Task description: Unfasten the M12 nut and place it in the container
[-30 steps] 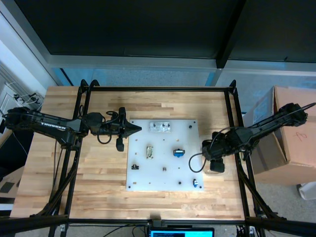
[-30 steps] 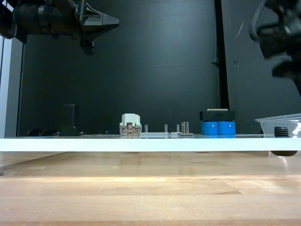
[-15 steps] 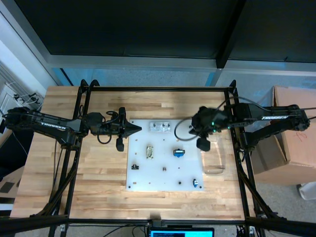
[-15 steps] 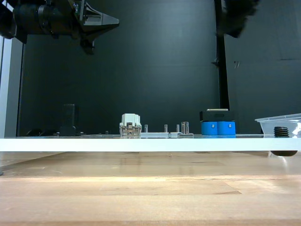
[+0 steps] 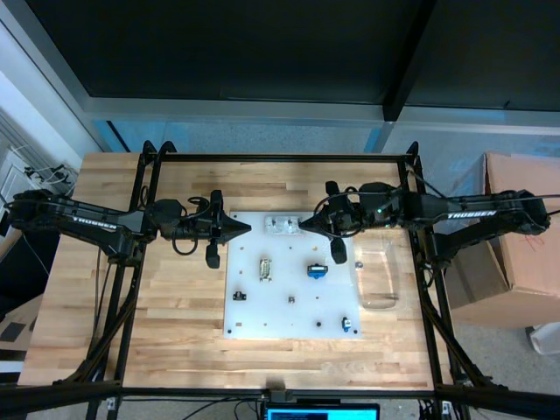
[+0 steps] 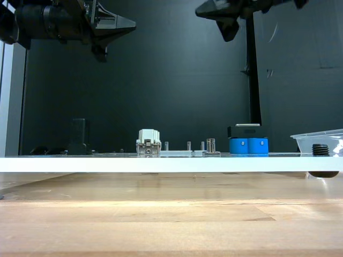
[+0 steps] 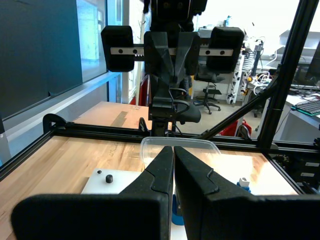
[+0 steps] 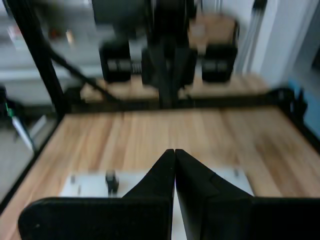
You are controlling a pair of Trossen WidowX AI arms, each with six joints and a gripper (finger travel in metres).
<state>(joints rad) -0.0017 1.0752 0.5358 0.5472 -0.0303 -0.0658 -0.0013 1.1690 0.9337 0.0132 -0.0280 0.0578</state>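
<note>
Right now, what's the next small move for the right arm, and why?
Probably draw the right gripper back toward its table edge. The stud shows bare ribs, the silver nut appears to lie in the container by its far left corner, and this gripper hangs shut and empty above the board's far side, facing the shut left gripper.

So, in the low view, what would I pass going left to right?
Overhead: left tool, right tool. On the board: black block → white connector → silver post → blue block → clear container, bare black stud before it.
</note>
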